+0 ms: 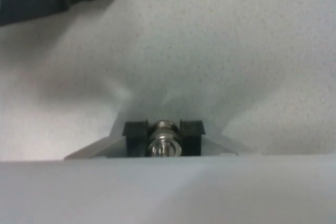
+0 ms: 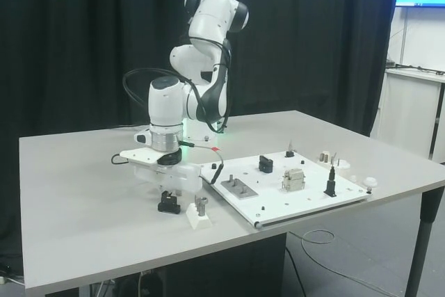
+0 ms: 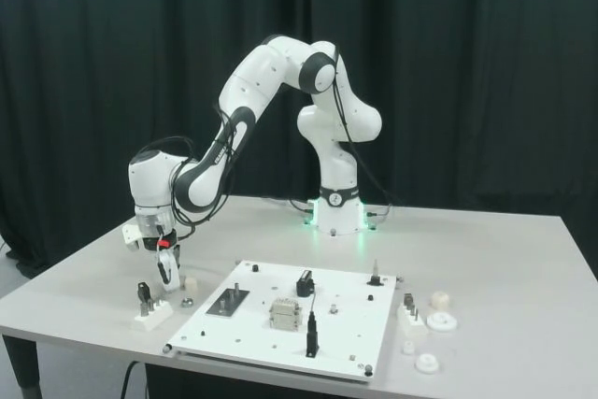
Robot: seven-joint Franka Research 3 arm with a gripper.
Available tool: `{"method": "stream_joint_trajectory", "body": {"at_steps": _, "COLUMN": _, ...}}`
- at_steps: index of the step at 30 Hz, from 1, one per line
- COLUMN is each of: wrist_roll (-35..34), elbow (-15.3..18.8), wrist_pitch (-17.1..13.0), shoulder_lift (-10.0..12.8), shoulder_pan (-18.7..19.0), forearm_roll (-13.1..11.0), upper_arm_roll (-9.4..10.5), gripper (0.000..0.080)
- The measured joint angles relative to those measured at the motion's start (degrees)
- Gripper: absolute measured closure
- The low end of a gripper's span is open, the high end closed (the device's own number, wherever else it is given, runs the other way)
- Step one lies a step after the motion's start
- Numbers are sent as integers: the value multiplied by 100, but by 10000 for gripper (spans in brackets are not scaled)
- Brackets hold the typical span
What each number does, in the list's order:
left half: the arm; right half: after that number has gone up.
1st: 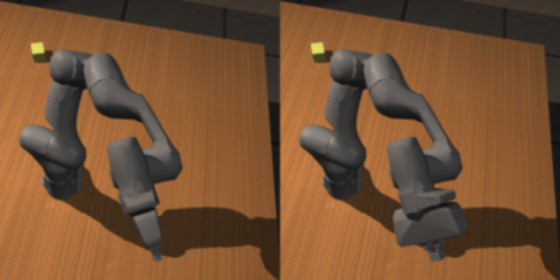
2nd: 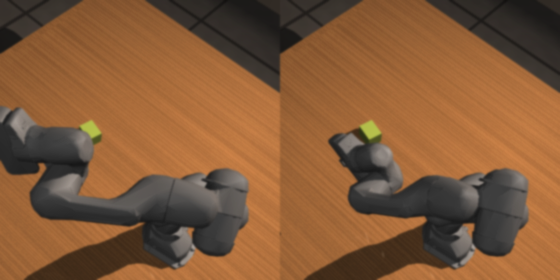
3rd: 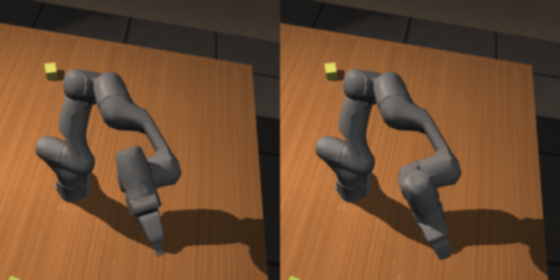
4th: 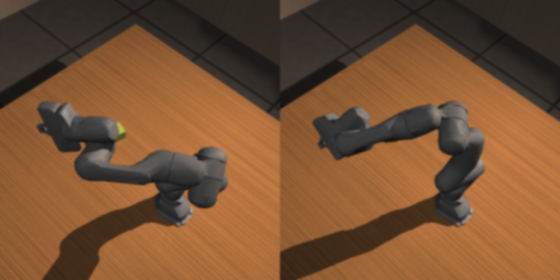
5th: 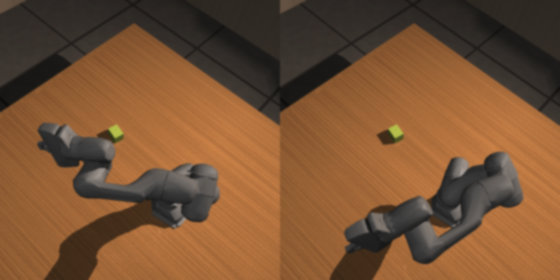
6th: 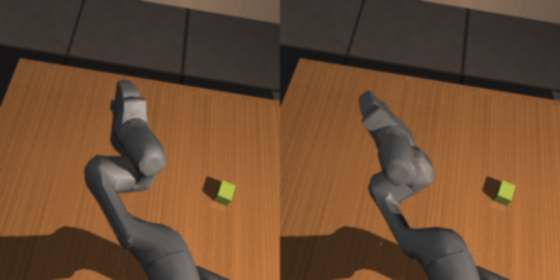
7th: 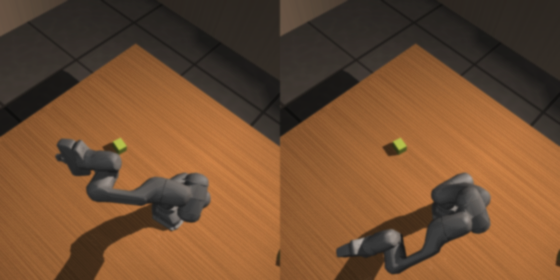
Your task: Pick BNC.
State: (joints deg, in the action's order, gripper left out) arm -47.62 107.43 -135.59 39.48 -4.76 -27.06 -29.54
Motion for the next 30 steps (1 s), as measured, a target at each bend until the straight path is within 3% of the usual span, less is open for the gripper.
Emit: {"method": "stream_joint_trajectory", "body": {"at_steps": 30, "wrist_roll": -115, "elbow": 0, "wrist_pitch": 570, "shoulder_lift": -561, "shoulder_pan": 13, "forearm_roll": 76, "upper_arm_roll": -230, "gripper": 680}}
